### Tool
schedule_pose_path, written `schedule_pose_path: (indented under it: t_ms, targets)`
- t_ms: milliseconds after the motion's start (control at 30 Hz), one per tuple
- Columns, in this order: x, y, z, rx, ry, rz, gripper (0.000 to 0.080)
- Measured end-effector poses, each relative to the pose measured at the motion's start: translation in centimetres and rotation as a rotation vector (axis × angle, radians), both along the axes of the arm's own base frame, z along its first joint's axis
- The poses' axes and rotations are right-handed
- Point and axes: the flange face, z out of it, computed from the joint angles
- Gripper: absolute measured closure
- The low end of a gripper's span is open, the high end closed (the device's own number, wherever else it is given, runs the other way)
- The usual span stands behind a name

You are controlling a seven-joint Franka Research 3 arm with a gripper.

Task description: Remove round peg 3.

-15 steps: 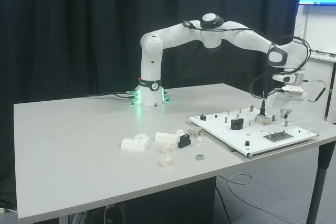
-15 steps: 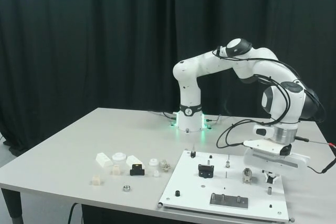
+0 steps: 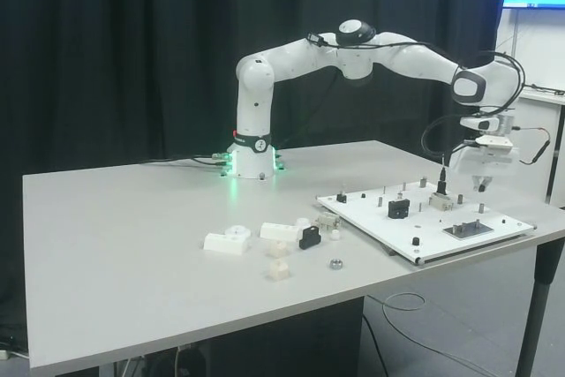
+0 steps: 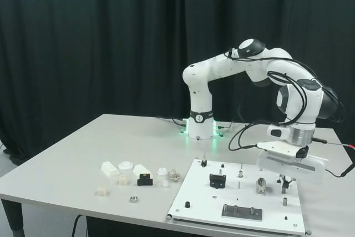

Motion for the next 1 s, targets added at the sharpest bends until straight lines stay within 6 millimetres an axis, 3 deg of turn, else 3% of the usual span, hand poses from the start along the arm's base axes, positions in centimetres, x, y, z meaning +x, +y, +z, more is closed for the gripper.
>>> schedule_pose_path:
  t_ms: [167, 200, 367, 400, 700, 733, 1000]
  targets:
    - [0.1, 0.2, 0.6, 0.001, 0.001, 0.005, 0.0802]
    - [0.2, 0.2, 0.7, 0.002, 0.000, 0.006, 0.0740]
    - [0.4, 0.2, 1.4, 0.001, -0.004, 0.003, 0.0740]
    - [0.4, 0.2, 1.5, 0.000, -0.004, 0.003, 0.0455]
    - [0.8, 0.1, 2.9, -0.003, -0.005, 0.003, 0.0455]
    - [0.8, 0.1, 3.0, -0.002, -0.006, 0.003, 0.0028]
    - [1.1, -0.1, 3.5, 0.003, -0.003, 0.004, 0.0028]
